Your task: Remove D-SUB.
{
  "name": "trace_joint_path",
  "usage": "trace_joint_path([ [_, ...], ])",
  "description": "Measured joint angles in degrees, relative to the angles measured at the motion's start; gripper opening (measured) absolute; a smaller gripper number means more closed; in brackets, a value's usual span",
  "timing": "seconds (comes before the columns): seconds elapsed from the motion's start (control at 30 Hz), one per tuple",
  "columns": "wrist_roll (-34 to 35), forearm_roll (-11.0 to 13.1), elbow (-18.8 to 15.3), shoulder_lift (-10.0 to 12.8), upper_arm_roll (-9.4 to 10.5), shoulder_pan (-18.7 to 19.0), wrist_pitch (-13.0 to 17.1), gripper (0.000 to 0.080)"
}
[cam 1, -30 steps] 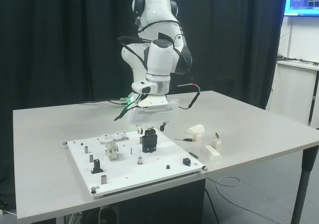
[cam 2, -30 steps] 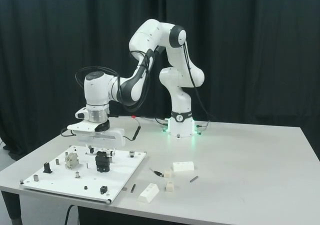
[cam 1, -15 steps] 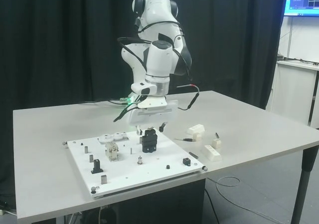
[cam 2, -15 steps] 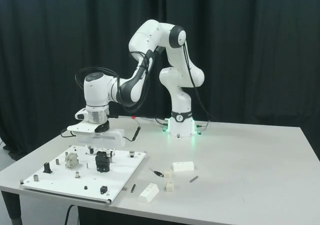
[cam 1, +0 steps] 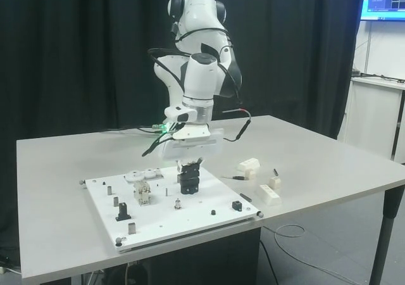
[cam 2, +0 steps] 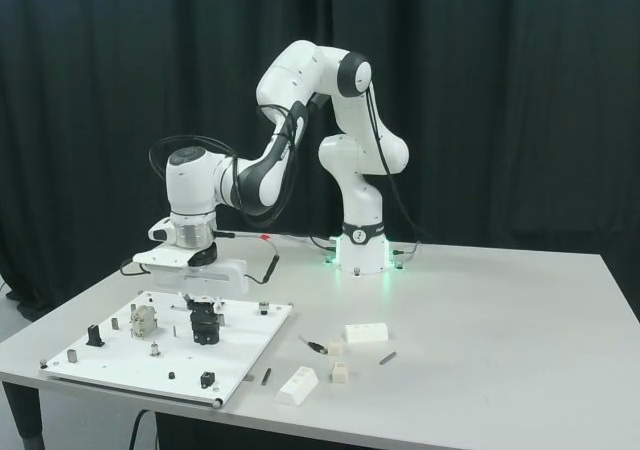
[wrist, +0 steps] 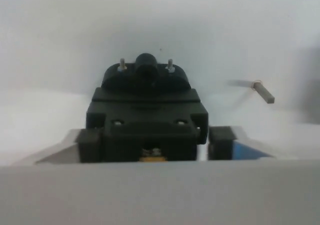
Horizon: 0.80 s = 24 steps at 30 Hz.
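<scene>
The black D-SUB connector point(wrist: 145, 110) stands near the middle of the white board point(cam 1: 190, 225), seen also as the D-SUB point(cam 1: 188, 183) and the D-SUB point(cam 2: 205, 328). My gripper point(wrist: 150, 144) hangs straight over it, pointing down, with a black finger on each side of the connector's body. The gripper point(cam 1: 190, 166) looks shut on the connector's upper part. The second room view shows the gripper point(cam 2: 204, 305) just above the board point(cam 2: 110, 375).
On the board stand a small grey-white fixture point(cam 1: 141, 193), a black post point(cam 1: 123, 212) and a small black part point(cam 1: 236, 205). White blocks point(cam 1: 268, 195) point(cam 1: 248, 166) lie on the grey table right of the board. A short pin point(wrist: 263, 92) lies near the connector.
The arm's wrist and hand have risen slightly above the board. The gripper has stayed over the D-SUB; the other parts have not moved.
</scene>
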Motion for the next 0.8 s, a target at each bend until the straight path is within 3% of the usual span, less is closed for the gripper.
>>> trace_joint_path([
  [0.1,0.0,0.1,0.0,0.0,0.03,0.2,0.0,0.0517],
  [0.13,0.0,0.1,0.0,0.0,0.02,0.2,0.0,0.0390],
  [0.5,0.0,0.0,1.0,0.0,-0.05,0.4,-1.5,0.0388],
  [0.8,0.0,-0.5,3.3,0.0,-0.43,0.5,-4.8,0.0387],
])
